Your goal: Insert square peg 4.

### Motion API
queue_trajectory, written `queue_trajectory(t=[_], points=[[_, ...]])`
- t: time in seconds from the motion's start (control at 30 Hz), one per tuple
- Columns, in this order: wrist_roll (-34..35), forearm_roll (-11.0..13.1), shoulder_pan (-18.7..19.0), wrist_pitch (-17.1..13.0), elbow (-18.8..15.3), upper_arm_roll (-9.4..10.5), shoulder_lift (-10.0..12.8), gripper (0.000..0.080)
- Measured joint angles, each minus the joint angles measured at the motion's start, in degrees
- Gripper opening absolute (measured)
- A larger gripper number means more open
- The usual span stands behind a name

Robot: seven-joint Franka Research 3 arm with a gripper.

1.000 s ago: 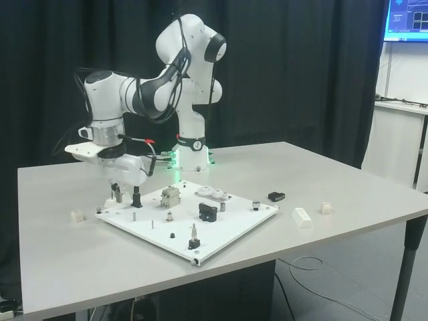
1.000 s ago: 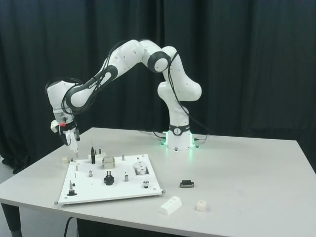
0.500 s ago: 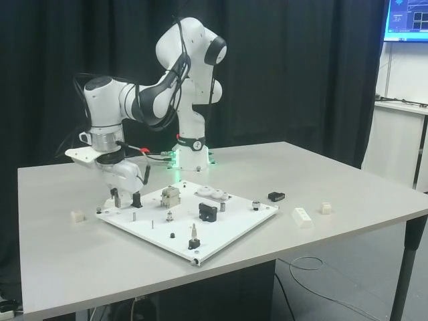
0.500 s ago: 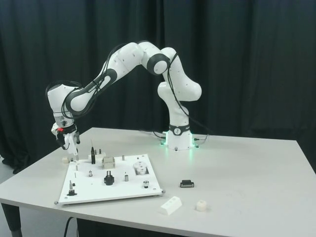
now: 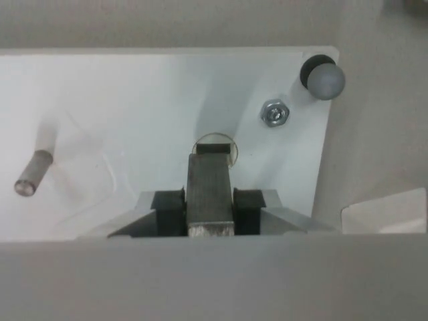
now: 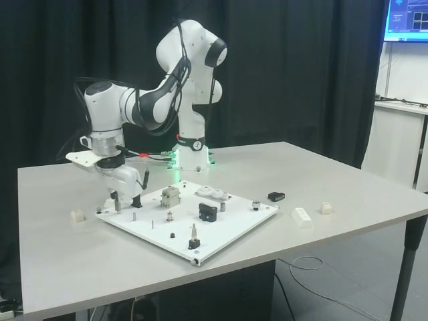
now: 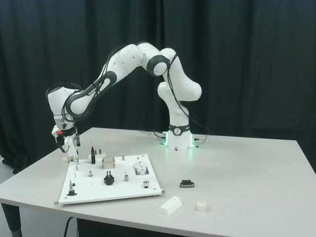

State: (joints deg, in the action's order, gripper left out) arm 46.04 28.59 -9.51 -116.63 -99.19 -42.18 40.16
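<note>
- Fingers (image 5: 172, 208) are clamped tight on the square peg (image 5: 210, 194), which hangs just over a round hole (image 5: 215, 145) in the white board (image 5: 120, 120).
- Beside them stand a grey pin (image 5: 33, 173), a nut (image 5: 275, 113) and a round knob (image 5: 323, 77).
- Beneath lies the grey bench (image 6: 60, 267).

Hex nut (image 5: 275, 113) just beside peg (image 5: 209, 198)

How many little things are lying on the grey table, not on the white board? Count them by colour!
White blocks: 3
Black part: 1
Total: 4
</note>
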Motion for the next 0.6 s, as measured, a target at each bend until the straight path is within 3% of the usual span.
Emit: queue_trajectory(t=[0.6], points=[[0.0,0.1,0.0,-1.3,-1.1,0.43,0.2,0.015]])
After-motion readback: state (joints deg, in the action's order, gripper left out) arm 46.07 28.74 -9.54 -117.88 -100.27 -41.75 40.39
